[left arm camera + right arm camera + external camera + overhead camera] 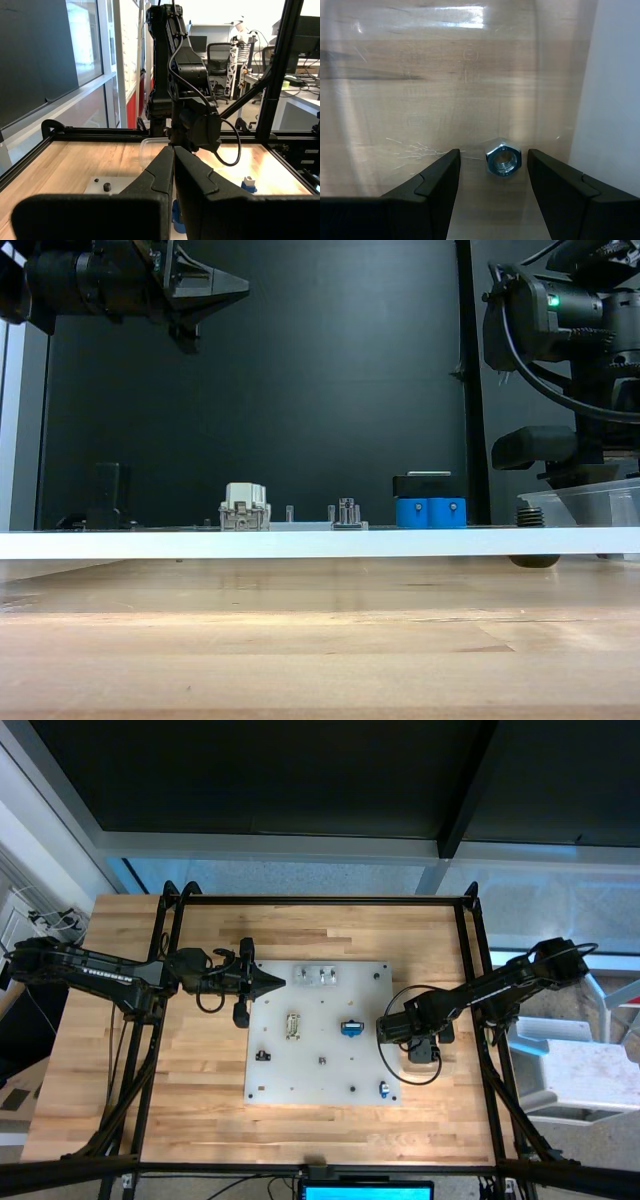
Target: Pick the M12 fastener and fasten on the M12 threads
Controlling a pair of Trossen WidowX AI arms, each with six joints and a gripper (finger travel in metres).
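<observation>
The M12 fastener (503, 161), a small silver hex nut with a dark hole, lies flat on the floor of a clear tray (420, 90). My right gripper (492, 156) is lowered over it, open, with one black finger on each side of the nut and a gap between each finger and the nut. In the high view the right gripper (421, 1047) hangs just off the white board's right edge. The M12 threads (531, 515), a short dark ribbed stud, stand bare on the board (300, 543). My left gripper (268, 982) is shut and holds nothing, high above the board's far left edge.
On the board stand a blue connector (430, 510), a grey connector (245, 510) and small posts (346, 512). The clear tray (590, 502) sits right of the board, behind the stud. Black frame rails (320, 901) border the wooden table.
</observation>
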